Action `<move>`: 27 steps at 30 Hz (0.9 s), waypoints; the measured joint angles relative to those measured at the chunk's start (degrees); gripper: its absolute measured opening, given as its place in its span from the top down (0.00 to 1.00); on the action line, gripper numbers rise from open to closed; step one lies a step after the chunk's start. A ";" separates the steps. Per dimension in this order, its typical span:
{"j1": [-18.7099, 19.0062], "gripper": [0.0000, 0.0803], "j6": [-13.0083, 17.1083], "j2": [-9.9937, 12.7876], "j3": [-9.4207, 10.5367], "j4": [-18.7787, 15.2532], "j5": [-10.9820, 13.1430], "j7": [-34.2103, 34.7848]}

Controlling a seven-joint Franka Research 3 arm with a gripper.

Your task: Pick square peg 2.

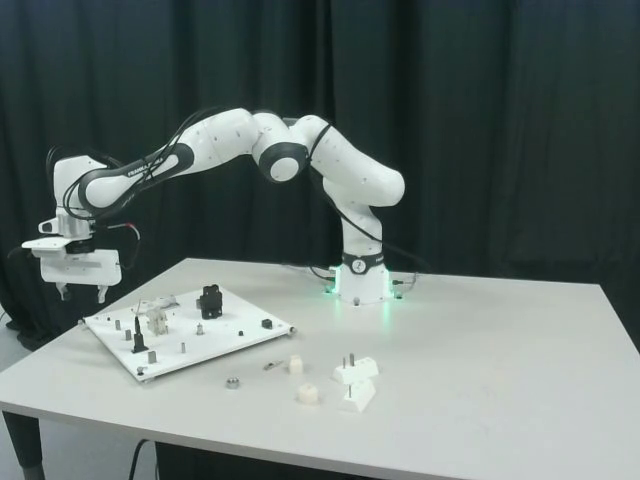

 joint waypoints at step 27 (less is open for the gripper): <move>1.42 0.00 -8.33 -1.38 -0.23 5.13 0.00 14.62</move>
